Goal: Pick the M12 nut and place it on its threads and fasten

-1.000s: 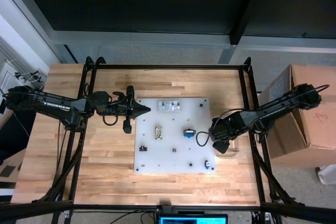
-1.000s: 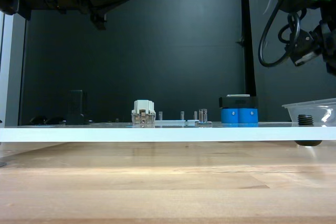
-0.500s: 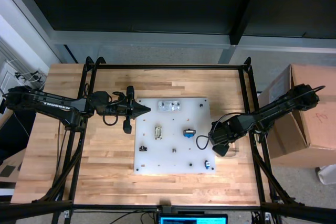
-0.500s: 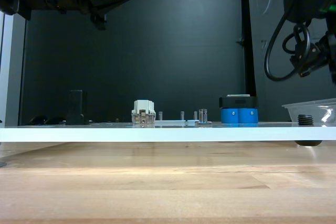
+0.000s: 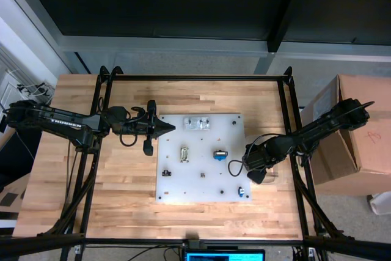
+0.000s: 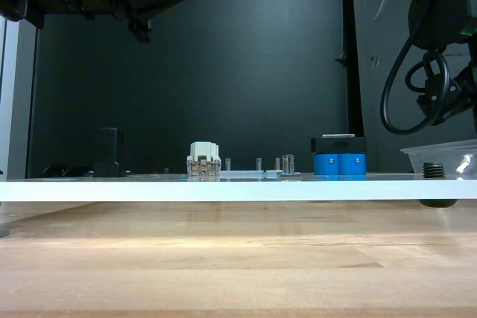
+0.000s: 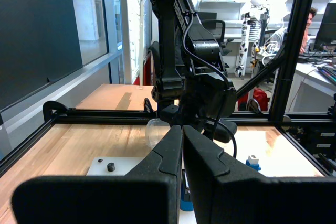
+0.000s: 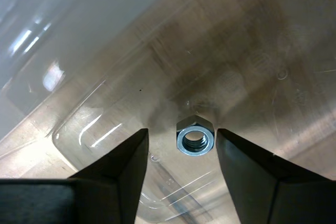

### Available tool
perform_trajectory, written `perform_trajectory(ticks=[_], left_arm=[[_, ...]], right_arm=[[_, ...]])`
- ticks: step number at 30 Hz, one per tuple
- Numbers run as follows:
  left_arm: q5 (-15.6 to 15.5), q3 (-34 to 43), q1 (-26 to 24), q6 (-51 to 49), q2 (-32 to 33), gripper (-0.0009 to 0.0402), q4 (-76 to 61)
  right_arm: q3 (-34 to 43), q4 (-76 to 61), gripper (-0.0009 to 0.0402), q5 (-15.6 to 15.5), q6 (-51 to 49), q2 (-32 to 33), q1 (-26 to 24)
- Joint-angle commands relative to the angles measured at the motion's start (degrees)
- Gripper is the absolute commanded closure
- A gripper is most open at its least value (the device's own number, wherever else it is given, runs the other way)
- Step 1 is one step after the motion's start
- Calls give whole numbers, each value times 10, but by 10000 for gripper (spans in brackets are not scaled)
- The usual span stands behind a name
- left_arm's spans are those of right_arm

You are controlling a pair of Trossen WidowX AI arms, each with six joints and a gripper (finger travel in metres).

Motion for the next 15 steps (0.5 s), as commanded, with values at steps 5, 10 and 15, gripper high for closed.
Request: perform_trajectory(ticks=[5, 10, 15], left_arm=[[0, 0, 0, 0, 0, 393, 0], [0, 0, 0, 0, 0, 393, 0], [0, 0, 0, 0, 0, 393, 0]], right_arm=[[0, 2, 281, 1, -4, 0, 1], [0, 3, 317, 1, -4, 0, 2], [5, 5, 348, 0, -12, -1, 4]])
